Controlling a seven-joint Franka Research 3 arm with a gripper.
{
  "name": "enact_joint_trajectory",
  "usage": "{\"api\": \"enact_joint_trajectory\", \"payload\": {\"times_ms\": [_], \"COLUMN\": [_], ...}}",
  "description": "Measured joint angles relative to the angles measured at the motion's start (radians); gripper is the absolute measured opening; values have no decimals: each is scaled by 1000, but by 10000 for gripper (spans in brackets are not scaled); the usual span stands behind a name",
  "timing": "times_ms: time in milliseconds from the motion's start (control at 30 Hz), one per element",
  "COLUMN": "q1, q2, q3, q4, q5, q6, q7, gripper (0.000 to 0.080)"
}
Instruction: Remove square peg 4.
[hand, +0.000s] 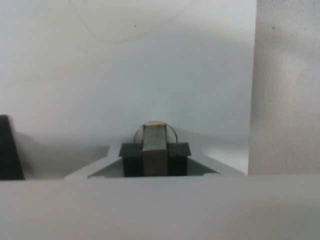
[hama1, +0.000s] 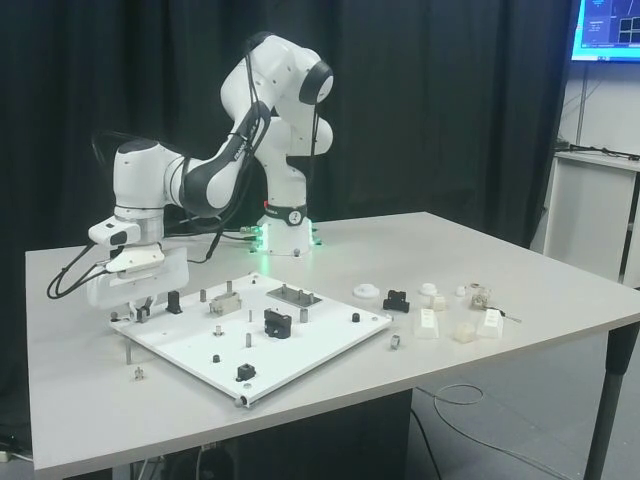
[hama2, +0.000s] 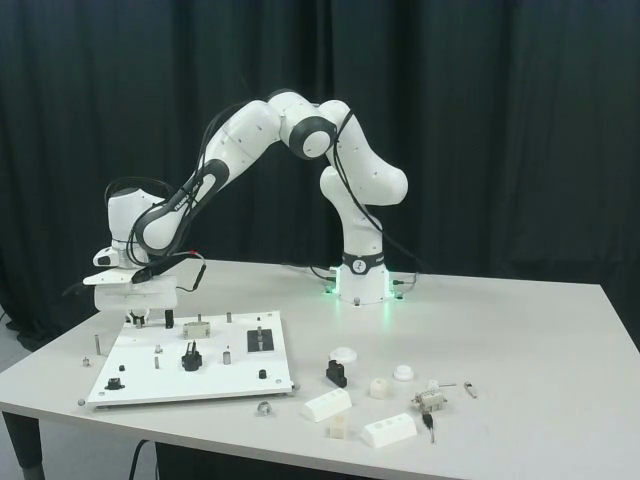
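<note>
My hand grips the peg between its black pads at the board's far left corner, so I pull straight up, no tilt, until it clears its seat.

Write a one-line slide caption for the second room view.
White Franka arm reaches down with its gripper over the far corner of the white assembly board, loose parts lying beside it on the grey table.

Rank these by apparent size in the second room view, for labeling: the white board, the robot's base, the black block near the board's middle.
1. White board
2. Robot's base
3. Black block
</note>
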Motion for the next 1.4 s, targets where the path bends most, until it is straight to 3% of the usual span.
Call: {"api": "enact_joint_trajectory", "payload": {"times_ms": [1067,1400], "q1": [0,0], "q2": [-31,-64], "q3": [-10,-15], "q4": [0,1], "q5": [-10,-23], "q6": [-29,-41], "q7": [0,0], "gripper": [97,97]}}
